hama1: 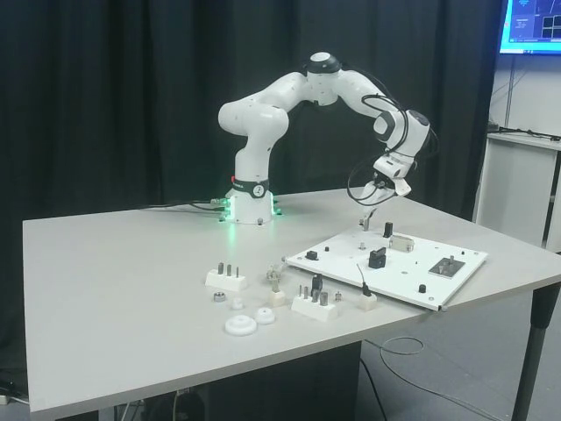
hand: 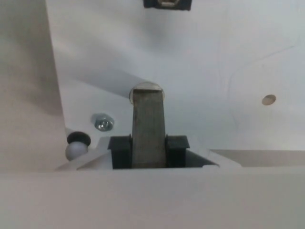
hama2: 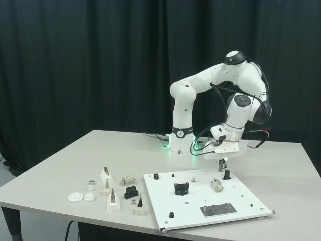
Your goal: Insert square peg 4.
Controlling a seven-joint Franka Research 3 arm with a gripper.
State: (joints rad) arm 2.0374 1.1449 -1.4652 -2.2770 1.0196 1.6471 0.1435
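Wrist view: the gripper (hand: 148,151) pinches the square peg (hand: 148,126) between black fingers (hand: 177,149), its tip at a hole in the white board (hand: 200,71); a nut (hand: 103,122) sits at nine o'clock.

First room view: the gripper (hama1: 379,200) hangs over the board's (hama1: 351,263) twelve o'clock edge.

Second room view: the peg (hama2: 220,164) hangs just above the board (hama2: 165,201).

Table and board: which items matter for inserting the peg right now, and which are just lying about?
In the job:
- square peg, held in the tool
- white board, with the hole at the peg's tip

Lying about:
- white gears
- peg holders on the grey table
- hex nut
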